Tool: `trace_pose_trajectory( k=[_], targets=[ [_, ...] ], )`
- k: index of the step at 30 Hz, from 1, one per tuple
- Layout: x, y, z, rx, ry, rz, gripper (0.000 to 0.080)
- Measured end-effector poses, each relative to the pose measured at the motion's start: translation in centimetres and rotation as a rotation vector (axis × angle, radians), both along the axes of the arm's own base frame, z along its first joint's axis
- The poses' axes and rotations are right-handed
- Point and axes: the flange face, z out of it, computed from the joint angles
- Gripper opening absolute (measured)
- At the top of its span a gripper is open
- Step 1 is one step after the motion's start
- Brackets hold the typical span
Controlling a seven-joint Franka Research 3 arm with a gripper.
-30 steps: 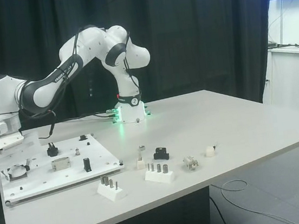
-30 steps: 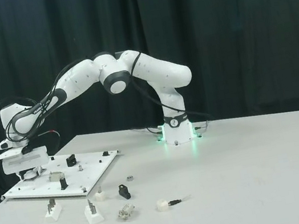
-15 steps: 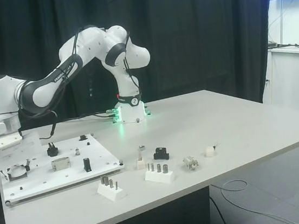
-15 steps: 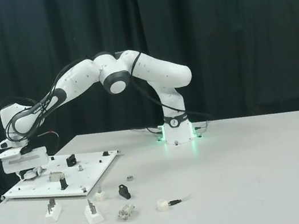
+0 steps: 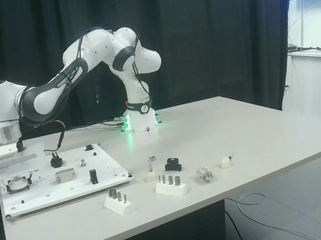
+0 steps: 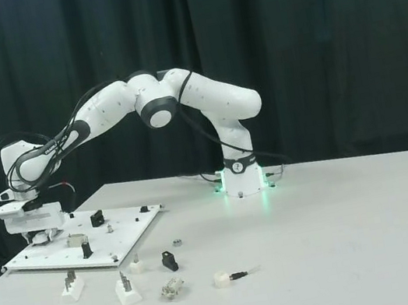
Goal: Insert large gear.
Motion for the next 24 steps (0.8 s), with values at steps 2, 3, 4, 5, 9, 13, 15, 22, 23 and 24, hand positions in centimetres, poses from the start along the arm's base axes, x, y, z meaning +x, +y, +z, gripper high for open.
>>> trace_pose_trajectory(
  k=[2,3,4,5,9,13,15,22,23,24],
  targets=[
    [-0.01,-0.02,0.01,0.001,-0.001,-0.025,0.0597],
    [-0.01,-0.02,0.01,0.001,-0.001,-0.034,0.0597],
    [-0.01,-0.03,0.01,0.001,-0.001,-0.040,0.0597],
    [-0.01,-0.03,0.02,0.001,-0.001,-0.047,0.0597],
    [-0.03,-0.05,0.02,0.002,-0.003,-0.079,0.0597],
    [-0.07,-0.09,0.03,0.003,-0.005,-0.113,0.0597],
    [-0.10,-0.12,0.03,0.004,-0.007,-0.143,0.0597],
    [-0.17,-0.20,0.04,0.008,-0.011,-0.247,0.0597],
    [-0.17,-0.20,0.04,0.008,-0.012,-0.251,0.0597],
    [-0.18,-0.21,0.04,0.008,-0.012,-0.254,0.0597]
  ],
)
